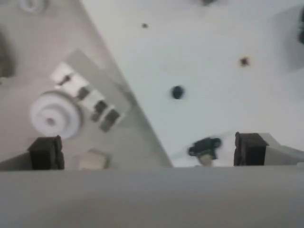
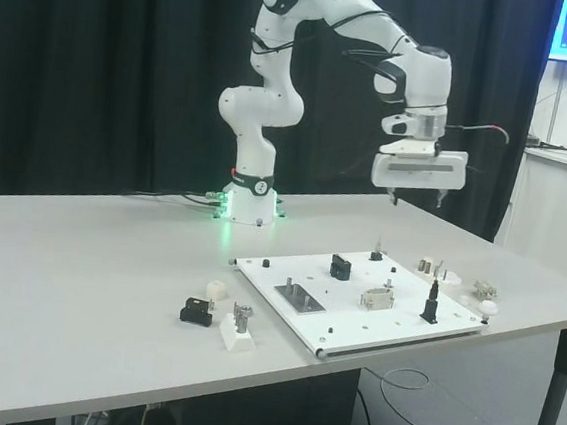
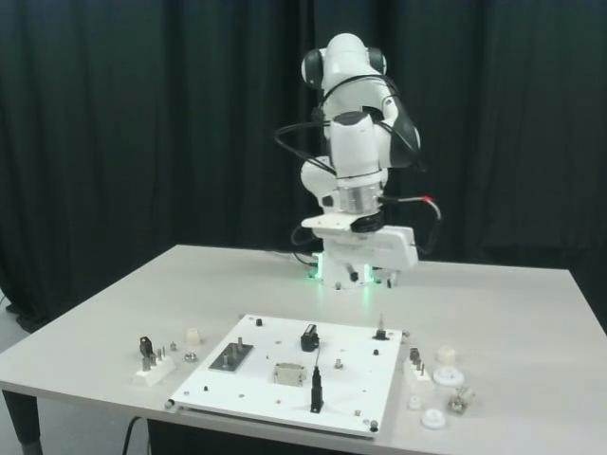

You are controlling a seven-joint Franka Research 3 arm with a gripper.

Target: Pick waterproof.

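A white round ribbed part, possibly the waterproof piece, lies on the grey table just off the white board's edge. In the room views, similar white round parts lie to the right of the board. My gripper hangs high above the board's far right area, open and empty, both black fingertips spread wide. It also shows in both room views, well above the table.
On the board stand a black post, a black block, a grey plate and a small connector. A white pin holder sits by the round part. Left of the board are a white stand and small parts.
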